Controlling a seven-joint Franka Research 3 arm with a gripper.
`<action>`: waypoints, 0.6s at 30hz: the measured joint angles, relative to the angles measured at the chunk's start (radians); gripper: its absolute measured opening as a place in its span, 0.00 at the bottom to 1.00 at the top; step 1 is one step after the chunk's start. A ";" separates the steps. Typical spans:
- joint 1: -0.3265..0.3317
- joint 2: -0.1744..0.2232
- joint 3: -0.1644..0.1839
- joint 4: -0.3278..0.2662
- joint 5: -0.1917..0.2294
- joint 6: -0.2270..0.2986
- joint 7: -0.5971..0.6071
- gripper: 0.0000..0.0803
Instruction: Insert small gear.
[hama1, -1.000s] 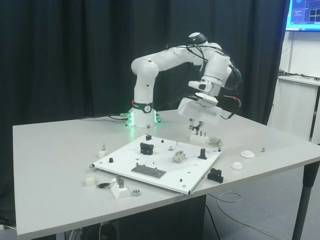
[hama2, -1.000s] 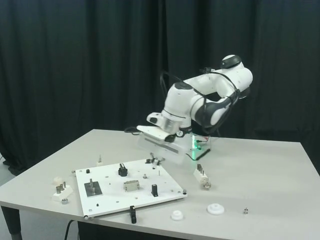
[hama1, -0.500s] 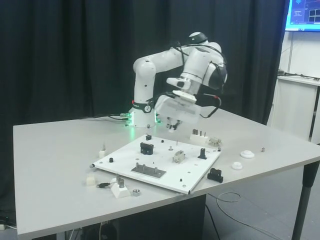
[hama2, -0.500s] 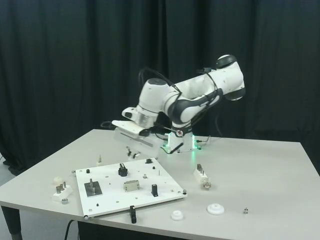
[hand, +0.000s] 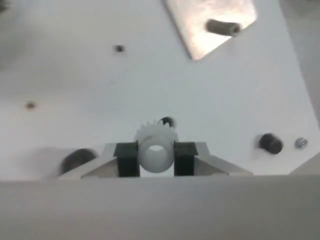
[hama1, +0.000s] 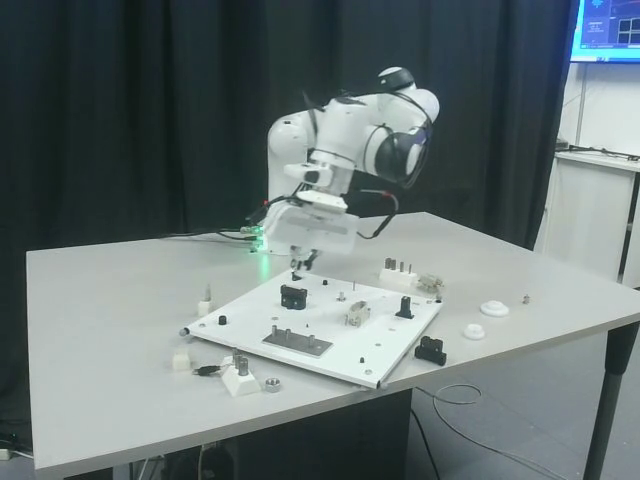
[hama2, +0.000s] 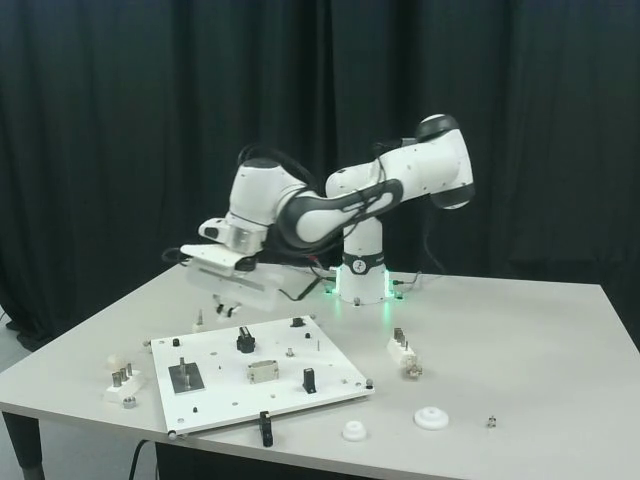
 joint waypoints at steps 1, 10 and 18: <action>-0.015 0.005 0.003 0.004 0.015 0.000 -0.019 0.18; -0.152 0.026 0.049 0.071 0.093 -0.008 -0.130 0.18; -0.258 0.041 0.072 0.157 0.126 -0.072 -0.169 0.18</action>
